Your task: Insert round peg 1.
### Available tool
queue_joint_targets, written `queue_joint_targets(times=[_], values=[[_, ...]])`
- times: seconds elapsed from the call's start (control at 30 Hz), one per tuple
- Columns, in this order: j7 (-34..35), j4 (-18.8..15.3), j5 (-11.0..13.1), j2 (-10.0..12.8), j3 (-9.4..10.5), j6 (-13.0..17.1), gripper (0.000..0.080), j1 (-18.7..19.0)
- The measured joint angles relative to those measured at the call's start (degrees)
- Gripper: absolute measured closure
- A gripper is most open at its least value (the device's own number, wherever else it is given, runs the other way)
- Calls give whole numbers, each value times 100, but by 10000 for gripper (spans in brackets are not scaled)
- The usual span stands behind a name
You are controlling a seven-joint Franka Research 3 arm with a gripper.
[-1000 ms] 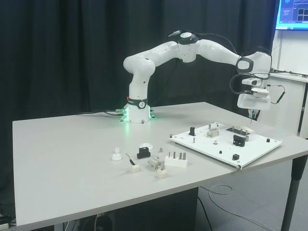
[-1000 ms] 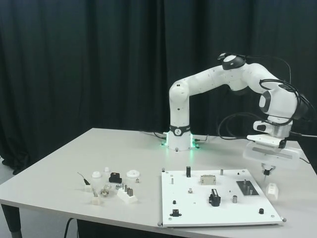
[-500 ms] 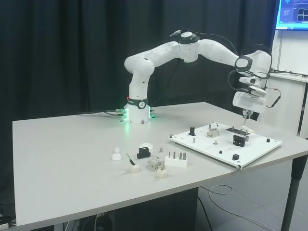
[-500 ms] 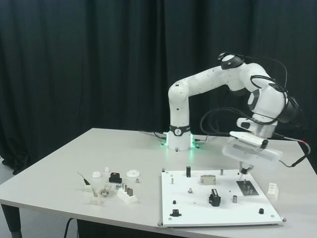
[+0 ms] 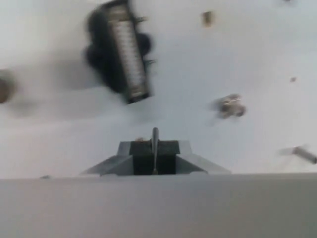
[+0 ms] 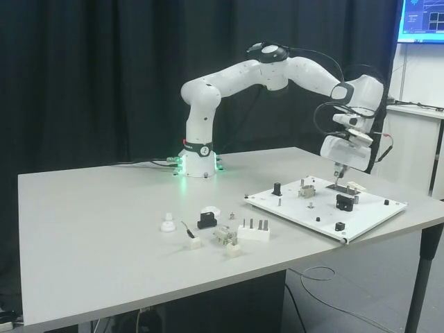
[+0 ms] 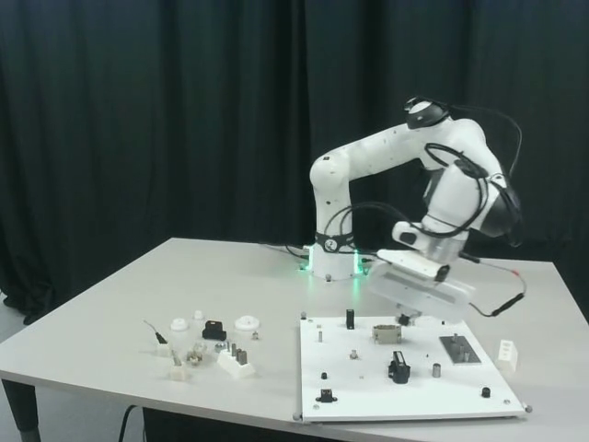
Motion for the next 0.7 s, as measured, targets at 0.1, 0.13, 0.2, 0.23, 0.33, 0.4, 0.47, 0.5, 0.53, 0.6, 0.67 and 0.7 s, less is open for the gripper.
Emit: queue_joint_targets(times=[0.1,0.13,0.2,0.23,0.33,0.4,0.47,0.5,0.53,0.6,0.67,0.7], values=[[-217,-116,0,4,-22,49,786,-81],[-287,-159,0,5,-26,74,786,-108],[-425,-246,1,4,-33,121,786,-159],[-500,-290,1,5,-34,140,786,-184],[-709,-427,19,4,-35,219,786,-253],[-837,-527,52,4,-35,270,786,-292],[-978,-634,102,4,-35,329,786,-328],[-1041,-687,135,4,-35,352,786,-343],[-1103,-738,172,4,-36,376,786,-359],[-1237,-843,271,4,-36,433,786,-388],[-1390,-947,375,4,-36,493,786,-418],[-1462,-998,434,4,-37,529,786,-430]])
